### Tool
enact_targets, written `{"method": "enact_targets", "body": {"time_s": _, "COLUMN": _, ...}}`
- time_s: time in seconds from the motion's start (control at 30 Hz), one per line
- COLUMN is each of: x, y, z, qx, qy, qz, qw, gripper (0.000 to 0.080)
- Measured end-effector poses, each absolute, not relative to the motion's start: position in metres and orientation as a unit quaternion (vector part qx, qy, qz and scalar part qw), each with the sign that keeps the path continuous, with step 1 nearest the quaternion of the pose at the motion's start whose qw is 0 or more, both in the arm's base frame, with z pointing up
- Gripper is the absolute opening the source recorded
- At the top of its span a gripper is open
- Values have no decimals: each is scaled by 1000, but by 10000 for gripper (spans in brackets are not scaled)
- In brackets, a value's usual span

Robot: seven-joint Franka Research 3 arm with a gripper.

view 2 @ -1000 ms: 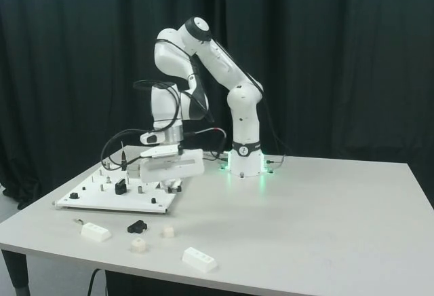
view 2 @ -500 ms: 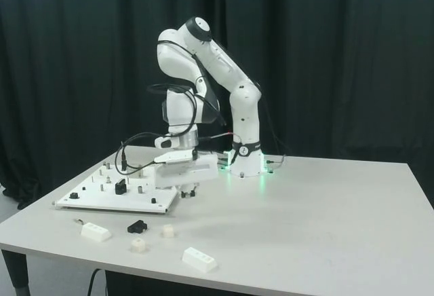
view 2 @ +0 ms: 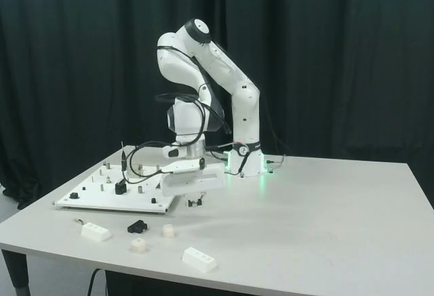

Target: Place bolt 4.

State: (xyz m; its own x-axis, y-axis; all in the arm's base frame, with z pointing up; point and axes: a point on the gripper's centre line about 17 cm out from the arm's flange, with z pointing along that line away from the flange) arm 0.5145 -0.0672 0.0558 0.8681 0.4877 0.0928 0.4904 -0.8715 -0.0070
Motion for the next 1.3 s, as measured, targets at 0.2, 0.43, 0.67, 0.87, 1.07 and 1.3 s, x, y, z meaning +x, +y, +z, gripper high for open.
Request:
{"method": "enact_targets", "body": {"time_s": 0.2, "x": 519, "y": -55, "z": 43, "qx": -967, "qy": -250, "qz": -49, "qw": 13, "gripper": 242}}
{"method": "enact_targets", "body": {"time_s": 0.43, "x": 527, "y": -47, "z": 29, "qx": -968, "qy": -246, "qz": -55, "qw": 9, "gripper": 242}}
{"method": "enact_targets", "body": {"time_s": 0.67, "x": 533, "y": -43, "z": 16, "qx": -968, "qy": -244, "qz": -60, "qw": 7, "gripper": 242}}
{"method": "enact_targets", "body": {"time_s": 0.87, "x": 536, "y": -42, "z": 7, "qx": -968, "qy": -242, "qz": -62, "qw": 9, "gripper": 242}}
{"method": "enact_targets", "body": {"time_s": 1.07, "x": 541, "y": -40, "z": 1, "qx": -973, "qy": -221, "qz": -67, "qw": 15, "gripper": 242}}
{"method": "enact_targets", "body": {"time_s": 1.3, "x": 544, "y": -39, "z": -3, "qx": -974, "qy": -217, "qz": -69, "qw": 17, "gripper": 586}}
